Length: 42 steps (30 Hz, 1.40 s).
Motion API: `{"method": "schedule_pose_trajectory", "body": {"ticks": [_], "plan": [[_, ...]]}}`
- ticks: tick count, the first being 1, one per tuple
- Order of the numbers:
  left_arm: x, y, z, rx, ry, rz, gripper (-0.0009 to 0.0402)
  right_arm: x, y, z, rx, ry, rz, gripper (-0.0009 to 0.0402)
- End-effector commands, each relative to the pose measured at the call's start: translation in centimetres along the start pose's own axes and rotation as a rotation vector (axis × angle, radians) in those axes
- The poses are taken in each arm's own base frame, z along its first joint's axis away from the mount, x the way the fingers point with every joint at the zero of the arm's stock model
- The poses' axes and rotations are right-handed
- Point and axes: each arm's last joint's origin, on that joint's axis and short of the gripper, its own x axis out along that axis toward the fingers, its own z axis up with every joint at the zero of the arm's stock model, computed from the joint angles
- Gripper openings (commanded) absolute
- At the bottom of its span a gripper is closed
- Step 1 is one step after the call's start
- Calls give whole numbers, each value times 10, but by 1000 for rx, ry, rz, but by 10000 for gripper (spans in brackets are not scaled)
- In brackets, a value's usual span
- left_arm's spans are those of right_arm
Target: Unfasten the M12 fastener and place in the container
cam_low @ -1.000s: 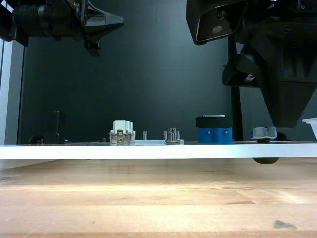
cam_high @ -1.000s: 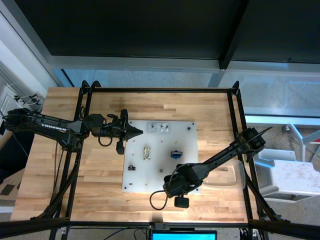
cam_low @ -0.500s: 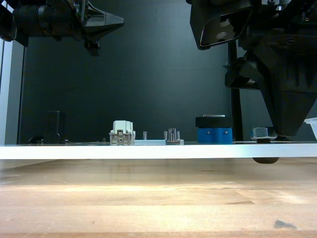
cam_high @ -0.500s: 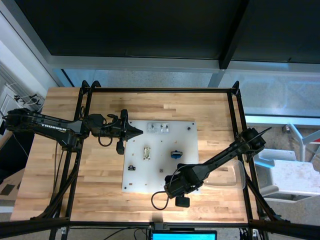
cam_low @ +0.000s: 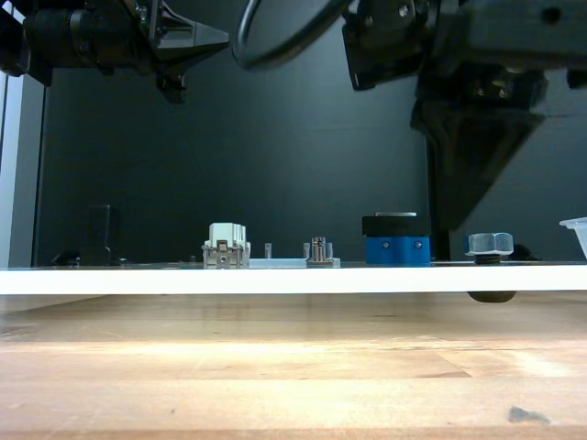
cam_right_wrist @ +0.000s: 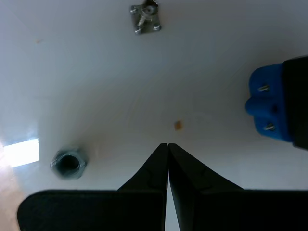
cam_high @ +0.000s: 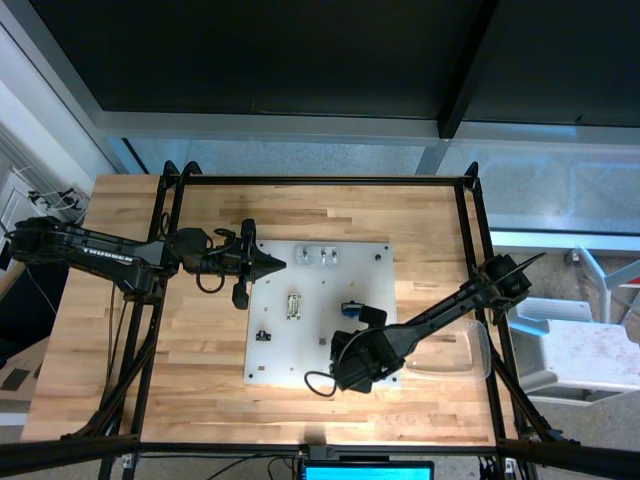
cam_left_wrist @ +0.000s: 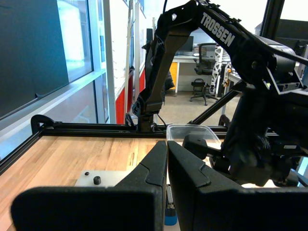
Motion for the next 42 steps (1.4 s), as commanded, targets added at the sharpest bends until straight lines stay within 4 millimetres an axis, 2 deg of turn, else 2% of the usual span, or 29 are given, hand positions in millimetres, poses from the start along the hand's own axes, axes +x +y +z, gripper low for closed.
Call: {"method": "schedule_pose_trajectory", "body": {"ticks": [1,15,30,42], "plan": [[0,0,0,0,-1,0,0,-3,1,0,1,2,13,0],[0,0,0,0,2,0,0,-16,14,3,-77,147,331,0],[0,0,0,0,1,0,0,6,16,1,-91,83,323,0],[0,0,0,0,1,0,0,7,14,0,-88,64,280,0]]}}
